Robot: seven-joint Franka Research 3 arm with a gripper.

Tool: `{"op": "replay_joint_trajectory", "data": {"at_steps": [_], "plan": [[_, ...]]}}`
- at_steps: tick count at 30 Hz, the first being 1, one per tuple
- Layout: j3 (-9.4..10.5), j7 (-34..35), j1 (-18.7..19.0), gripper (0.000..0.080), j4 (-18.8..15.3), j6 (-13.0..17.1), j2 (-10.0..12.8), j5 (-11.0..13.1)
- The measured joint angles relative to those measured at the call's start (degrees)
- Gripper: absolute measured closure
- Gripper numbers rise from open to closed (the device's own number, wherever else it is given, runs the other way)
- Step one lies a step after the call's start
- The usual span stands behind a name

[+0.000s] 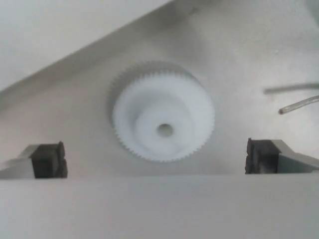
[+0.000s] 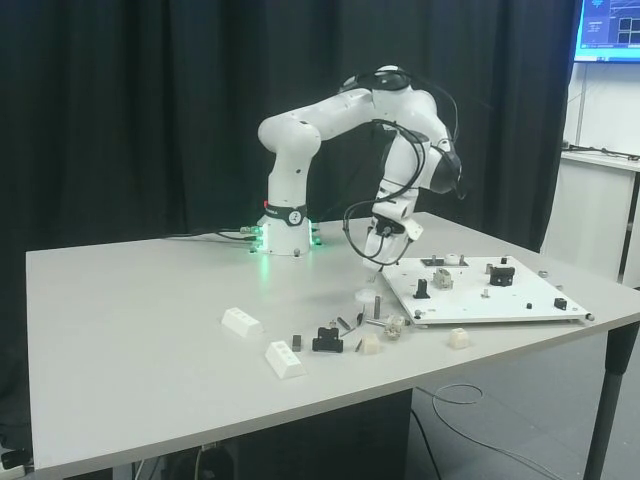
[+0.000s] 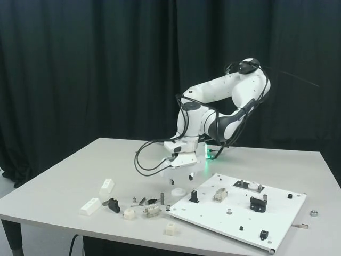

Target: Remove medium gear.

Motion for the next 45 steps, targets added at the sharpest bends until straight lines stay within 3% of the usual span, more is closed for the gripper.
{"op": "replay_joint_trajectory", "data": {"at_steps": [12,19,29,45], "plan": [[-4.42,5.19,5.59,0.0003,0.78,-7.22,-0.03,-1.23],[-6.01,9.15,9.9,0.0003,1.5,-10.0,-0.06,-1.95],[-6.96,15.09,15.94,0.0003,2.67,-12.59,-0.09,-2.49],[-6.7,25.49,24.19,0.0003,5.54,-15.44,-0.3,-2.03]]}}
